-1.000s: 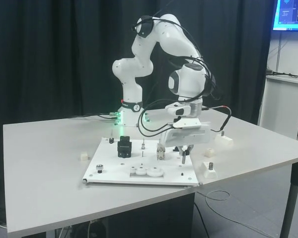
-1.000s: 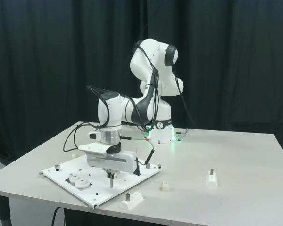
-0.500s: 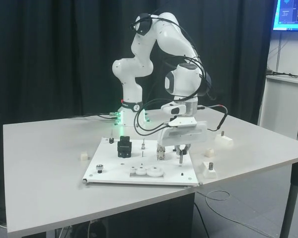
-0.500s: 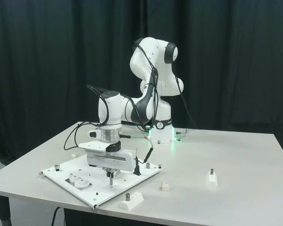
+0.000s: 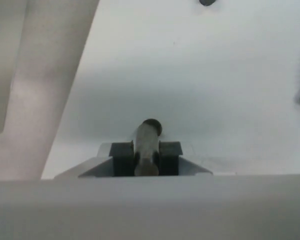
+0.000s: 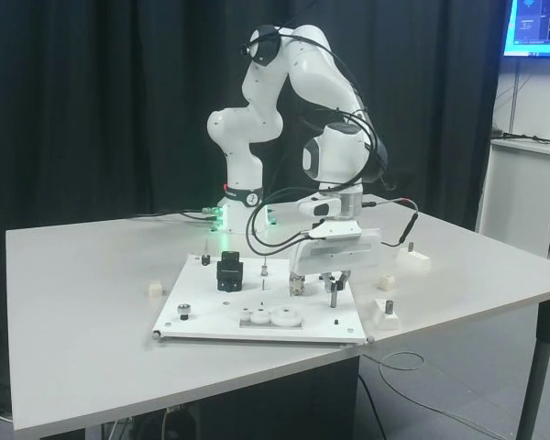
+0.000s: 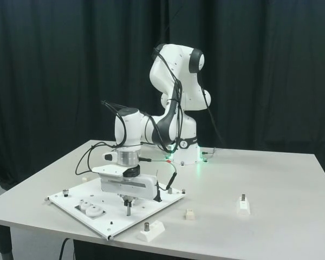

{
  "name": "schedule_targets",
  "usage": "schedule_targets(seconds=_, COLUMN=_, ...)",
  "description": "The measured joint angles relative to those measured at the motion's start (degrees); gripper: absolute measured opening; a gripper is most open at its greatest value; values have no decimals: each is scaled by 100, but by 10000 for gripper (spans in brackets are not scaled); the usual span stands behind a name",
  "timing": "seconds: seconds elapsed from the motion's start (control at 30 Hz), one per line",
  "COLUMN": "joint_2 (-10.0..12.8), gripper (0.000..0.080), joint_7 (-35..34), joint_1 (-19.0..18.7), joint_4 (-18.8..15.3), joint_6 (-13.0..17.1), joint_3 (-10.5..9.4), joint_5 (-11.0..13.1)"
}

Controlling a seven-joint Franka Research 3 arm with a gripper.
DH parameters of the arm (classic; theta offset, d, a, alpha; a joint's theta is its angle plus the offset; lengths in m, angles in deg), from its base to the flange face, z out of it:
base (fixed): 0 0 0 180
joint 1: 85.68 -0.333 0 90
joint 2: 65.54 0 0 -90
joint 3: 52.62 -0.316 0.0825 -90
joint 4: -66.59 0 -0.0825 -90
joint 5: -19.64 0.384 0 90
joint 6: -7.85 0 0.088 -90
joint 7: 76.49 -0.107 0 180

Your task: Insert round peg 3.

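While end effector [image 5: 147, 165] pinched round peg [image 5: 148, 145] upright above white board [image 6: 257, 302], tip hung near hole; slight tilt could jam entry.

No readable text anywhere. The monitor [image 6: 538, 27] at the upper corner of the first room view showed graphics, but I could not make out any words on it. My arm, the white board [image 6: 257, 312] and the small blocks on the table carried no label, number or brand that I could read.
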Motion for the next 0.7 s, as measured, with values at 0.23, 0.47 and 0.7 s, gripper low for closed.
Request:
schedule_targets(seconds=0.23, joint_2=0, gripper=102, joint_7=0, joint_1=0, joint_4=-18, joint_6=42, joint_3=-5, joint_5=3)
schedule_targets(seconds=0.47, joint_2=0, gripper=102, joint_7=0, joint_1=1, joint_4=-22, joint_6=56, joint_3=-3, joint_5=5)
schedule_targets(seconds=0.7, joint_2=-1, gripper=102, joint_7=0, joint_1=12, joint_4=-34, joint_6=88, joint_3=0, joint_5=17)
